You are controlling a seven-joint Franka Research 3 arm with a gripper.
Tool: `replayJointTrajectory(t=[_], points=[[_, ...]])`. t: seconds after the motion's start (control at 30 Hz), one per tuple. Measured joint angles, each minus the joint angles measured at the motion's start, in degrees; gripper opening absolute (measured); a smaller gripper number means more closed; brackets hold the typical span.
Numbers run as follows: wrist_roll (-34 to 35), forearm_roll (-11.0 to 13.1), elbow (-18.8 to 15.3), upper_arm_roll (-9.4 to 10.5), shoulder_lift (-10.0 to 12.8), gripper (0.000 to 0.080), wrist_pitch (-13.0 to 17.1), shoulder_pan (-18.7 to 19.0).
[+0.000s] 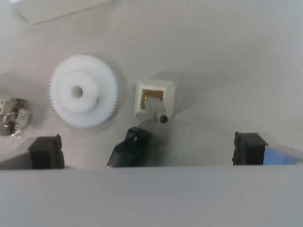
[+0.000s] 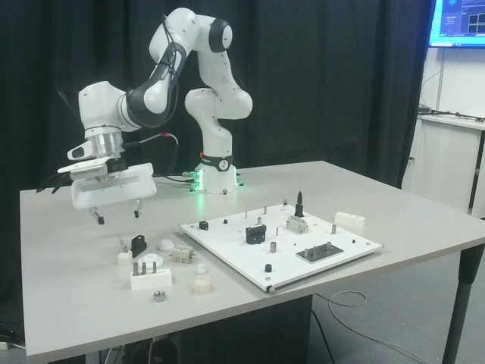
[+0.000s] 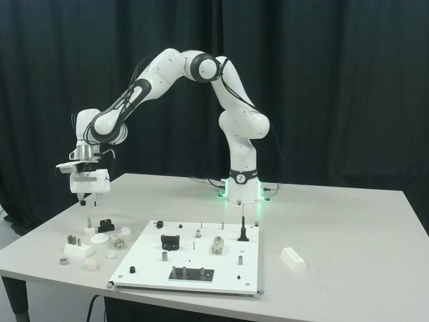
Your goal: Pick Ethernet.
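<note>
Wrist view: your gripper (image 1: 149, 150) is open above the Ethernet socket (image 1: 156, 100); descending off-centre risks catching the gear (image 1: 84, 90).

The glossy white seven-jointed arm (image 3: 201, 70) had rounded segments with black bands at its joints, black cables along its links, a green-lit base ring (image 3: 242, 195), and a flat white tool (image 2: 115, 214) with black fingertips (image 1: 249, 147).
</note>
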Motion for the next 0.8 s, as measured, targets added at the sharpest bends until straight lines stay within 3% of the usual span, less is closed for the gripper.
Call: replayJointTrajectory(t=[0.8], points=[[0.23, 2.73, 5.16, -0.02, 6.52, 0.0800, -1.48, 0.01]])
